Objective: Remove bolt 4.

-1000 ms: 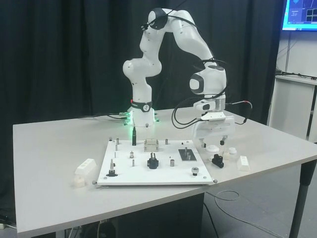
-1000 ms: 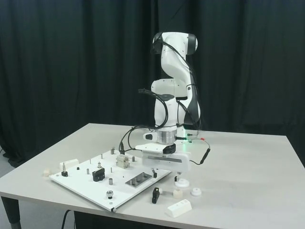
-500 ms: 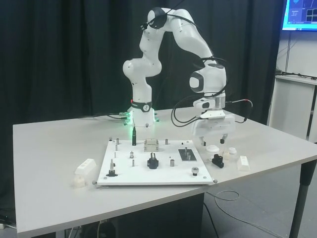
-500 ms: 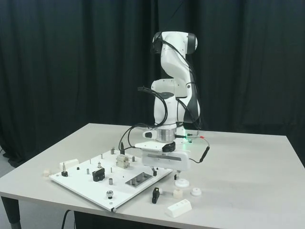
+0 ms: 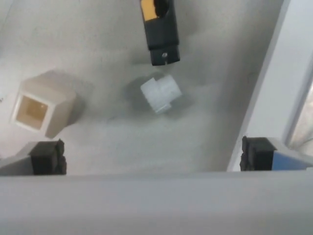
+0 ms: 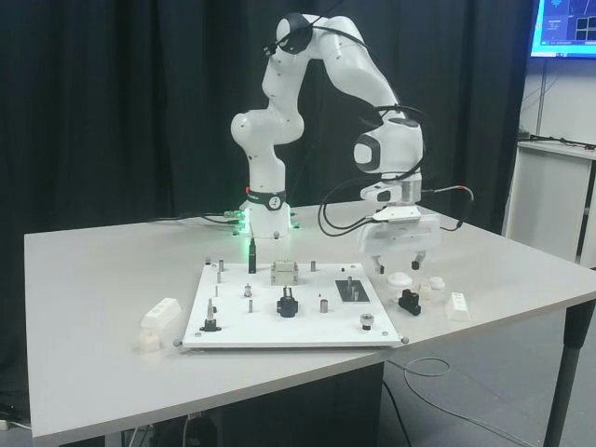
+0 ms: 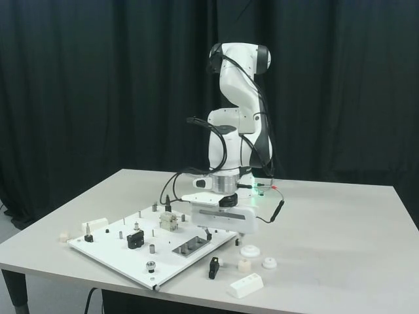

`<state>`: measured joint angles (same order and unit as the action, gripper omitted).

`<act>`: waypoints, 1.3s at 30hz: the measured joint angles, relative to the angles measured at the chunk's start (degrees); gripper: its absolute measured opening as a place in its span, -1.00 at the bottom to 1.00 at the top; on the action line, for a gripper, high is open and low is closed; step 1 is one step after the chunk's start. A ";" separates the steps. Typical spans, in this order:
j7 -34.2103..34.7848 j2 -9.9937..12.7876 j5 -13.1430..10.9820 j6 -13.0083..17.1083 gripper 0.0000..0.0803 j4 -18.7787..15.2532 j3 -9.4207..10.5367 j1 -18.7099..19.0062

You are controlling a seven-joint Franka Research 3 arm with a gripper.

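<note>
The gripper (image 6: pixel 398 268) hangs with its fingers (image 5: pixel 47 157) spread wide and empty above the bare table (image 6: pixel 102 270), beside the edge of the white board (image 6: pixel 279 321) nearest the loose parts. The bolts stand upright on that board, off toward the arm's base side and across it from the fingers, so the coming move has to carry the gripper sideways over the board. Which bolt is number 4 cannot be told; no labels show. The wrist view holds only a small white piece (image 5: pixel 161 92), a black part (image 5: pixel 160 36) and a hollow block (image 5: pixel 41 104).
</note>
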<state>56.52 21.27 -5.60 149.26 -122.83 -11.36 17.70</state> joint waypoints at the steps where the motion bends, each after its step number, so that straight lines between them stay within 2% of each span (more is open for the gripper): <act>1: 0.00 -0.01 0.23 0.07 0.99 0.06 -0.13 0.00; 10: 2.78 -0.01 0.80 1.84 0.99 1.23 -1.89 -0.11; 18: 7.02 0.73 0.80 2.71 0.99 3.95 -3.90 -0.78; 24: 9.99 2.34 0.80 2.73 0.99 7.39 -5.07 -2.28; 30: 14.02 4.47 0.80 2.40 0.99 11.26 -5.40 -4.66; 39: 22.17 7.48 0.80 -0.78 0.99 17.18 -5.40 -7.90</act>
<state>78.68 28.75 -4.80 148.48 -105.65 -16.76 9.80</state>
